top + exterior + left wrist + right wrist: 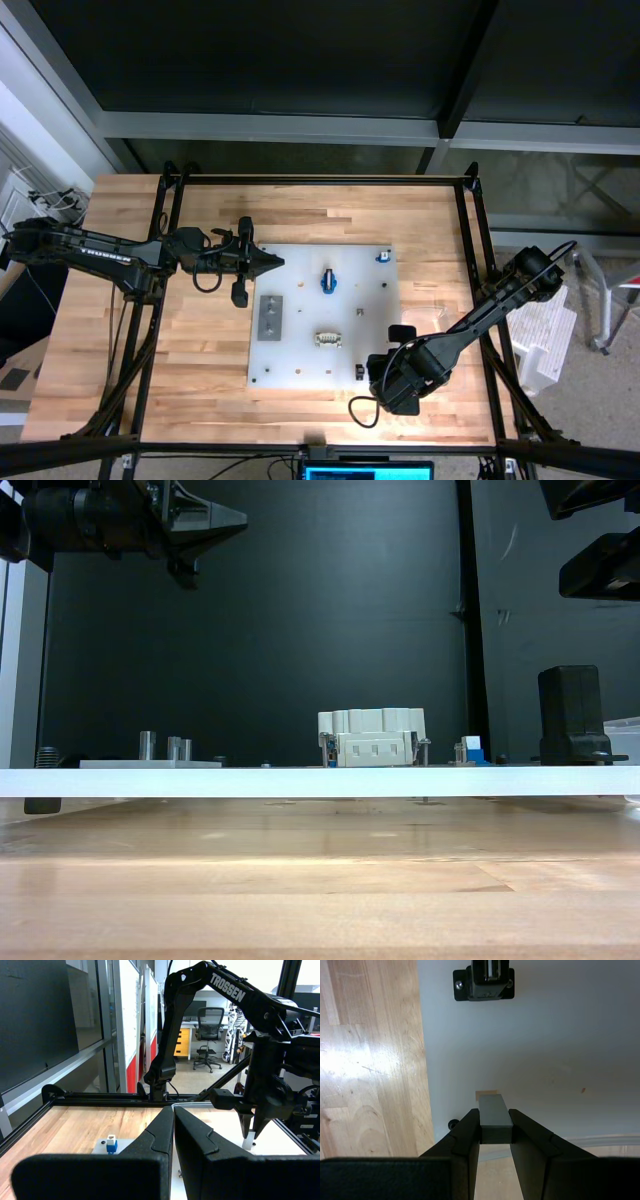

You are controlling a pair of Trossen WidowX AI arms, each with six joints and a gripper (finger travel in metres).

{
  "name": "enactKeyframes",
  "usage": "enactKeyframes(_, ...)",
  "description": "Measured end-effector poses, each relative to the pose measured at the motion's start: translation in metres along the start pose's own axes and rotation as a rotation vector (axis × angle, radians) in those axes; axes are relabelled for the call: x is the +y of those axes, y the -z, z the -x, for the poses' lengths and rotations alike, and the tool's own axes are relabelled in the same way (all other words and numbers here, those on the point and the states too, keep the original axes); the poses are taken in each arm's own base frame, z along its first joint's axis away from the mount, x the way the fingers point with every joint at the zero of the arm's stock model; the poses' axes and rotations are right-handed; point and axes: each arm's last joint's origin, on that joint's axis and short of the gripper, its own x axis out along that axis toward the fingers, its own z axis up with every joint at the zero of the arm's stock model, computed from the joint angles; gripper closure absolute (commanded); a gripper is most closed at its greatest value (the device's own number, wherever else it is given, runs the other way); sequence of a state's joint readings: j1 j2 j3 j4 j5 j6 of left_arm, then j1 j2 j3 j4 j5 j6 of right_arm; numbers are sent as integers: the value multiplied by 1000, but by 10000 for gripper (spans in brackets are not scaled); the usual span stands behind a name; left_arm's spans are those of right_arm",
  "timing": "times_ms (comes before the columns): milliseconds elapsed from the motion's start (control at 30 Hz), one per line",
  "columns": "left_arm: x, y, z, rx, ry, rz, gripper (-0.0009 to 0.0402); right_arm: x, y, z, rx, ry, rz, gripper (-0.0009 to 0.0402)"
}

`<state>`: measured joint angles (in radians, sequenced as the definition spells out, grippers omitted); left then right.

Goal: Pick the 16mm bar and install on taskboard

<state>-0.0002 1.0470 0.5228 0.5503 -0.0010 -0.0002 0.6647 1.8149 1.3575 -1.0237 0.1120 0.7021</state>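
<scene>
High view: two black arms reach over a wooden table (200, 385) carrying the white taskboard (300, 365). The left gripper (268, 262) hovers over the board's far left edge, its tip aimed across the board toward the right arm. The right gripper (385, 375) points down over the board's near right corner, just beside a small black square part (360, 372). A grey block (270, 315) and a blue knob (330, 282) lie between the two grippers.

Low view: the left gripper (225, 520) hangs high above the taskboard (300, 782).

Left wrist view: the left gripper (173, 1132) has its two fingers pressed together with nothing between them. The right arm (220, 990) stands beyond its tip.

Right wrist view: the right gripper (495, 1132) is clamped on the 16mm bar (495, 1115), a grey piece wedged between the fingertips. Directly beneath lies the taskboard (545, 1050). A small opening (486, 1094) lies just beyond the bar's end, and the black square part (484, 982) is farther ahead.
</scene>
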Motion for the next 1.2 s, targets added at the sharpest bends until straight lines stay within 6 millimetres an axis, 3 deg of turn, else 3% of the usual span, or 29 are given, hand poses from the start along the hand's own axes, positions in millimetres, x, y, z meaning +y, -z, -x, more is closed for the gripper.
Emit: enactKeyframes(1200,0,0,0,0,0,0,393,0,0,-2,-3,-6,2,392)
